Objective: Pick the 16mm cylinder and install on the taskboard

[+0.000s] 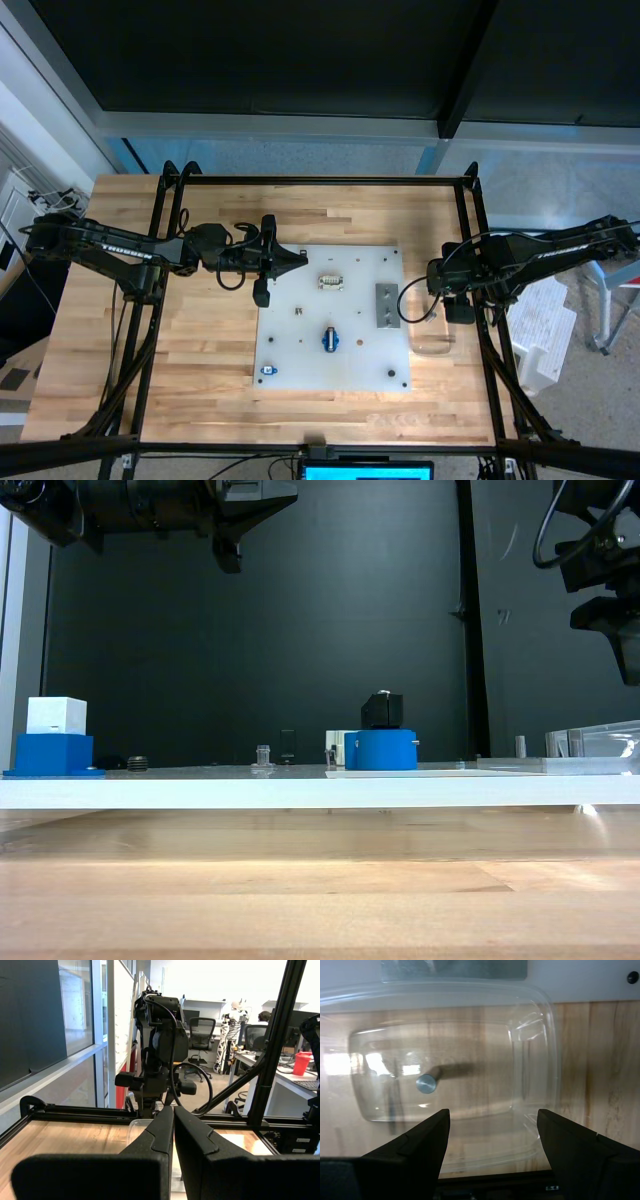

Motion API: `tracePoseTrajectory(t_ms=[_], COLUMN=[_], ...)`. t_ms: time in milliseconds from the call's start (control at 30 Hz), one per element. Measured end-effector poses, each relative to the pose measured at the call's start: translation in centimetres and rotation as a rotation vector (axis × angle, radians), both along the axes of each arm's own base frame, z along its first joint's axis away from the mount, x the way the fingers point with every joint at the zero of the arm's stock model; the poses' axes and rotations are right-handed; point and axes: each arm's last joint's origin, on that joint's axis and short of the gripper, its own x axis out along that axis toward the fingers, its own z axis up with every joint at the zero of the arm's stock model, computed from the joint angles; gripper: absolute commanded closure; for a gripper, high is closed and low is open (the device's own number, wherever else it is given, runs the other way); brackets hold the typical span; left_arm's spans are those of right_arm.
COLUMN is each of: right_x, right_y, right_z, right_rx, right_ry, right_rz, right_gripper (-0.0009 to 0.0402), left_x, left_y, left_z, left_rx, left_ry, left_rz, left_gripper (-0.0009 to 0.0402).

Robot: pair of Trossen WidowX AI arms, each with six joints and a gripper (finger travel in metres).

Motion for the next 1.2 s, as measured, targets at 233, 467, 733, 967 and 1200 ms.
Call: tracePoseTrajectory(t_ms=[233, 467, 733, 967, 1200], right_x=[0.0, 0.2, 0.8, 1.1, 1.3], right_y=[0.0, 0.1, 0.2, 0.3, 0.3], right_z=[-1.0, -1.6, -2.2, -2.9, -3.6], right_rx=[0.003, 0.001, -0.001, -0.003, -0.006], right_ry=[0.001, 0.017, 0.031, 0.045, 0.018], right_rz=[-0.018, -0.023, -0.022, -0.03, -0.028], right_gripper=[0.015, 0.015, 0.015, 0.015, 0.015], left_x=[0.0, 0.0, 0.0, 0.0, 0.0], left_y=[0.0, 0.0, 0.0, 0.0, 0.0], left_z=[0.0, 0.0, 0.0, 0.0, 0.0], left_rx=[0.0, 0.0, 0.0, 0.0, 0.0], left_ry=[0.001, 0.0, 0.0, 0.0, 0.0], left_rz=[0.0, 0.0, 0.0, 0.0, 0.0], left_gripper=[0.0393, 0.0393, 0.0393, 0.0393, 0.0393])
